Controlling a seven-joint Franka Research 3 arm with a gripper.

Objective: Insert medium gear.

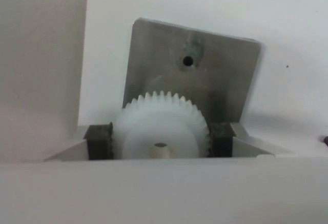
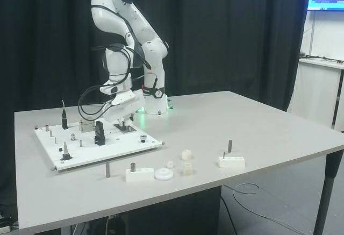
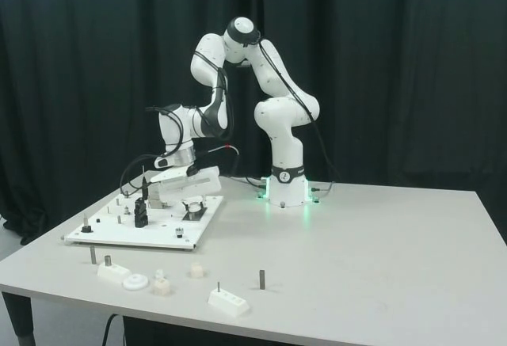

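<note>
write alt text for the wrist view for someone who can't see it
A white toothed gear is held between the two black fingertips of the gripper, one pad on each side of it. Behind the gear, a grey metal plate with a small round hole lies on a white board.

2 room cameras, 1 wrist close-up.
</note>
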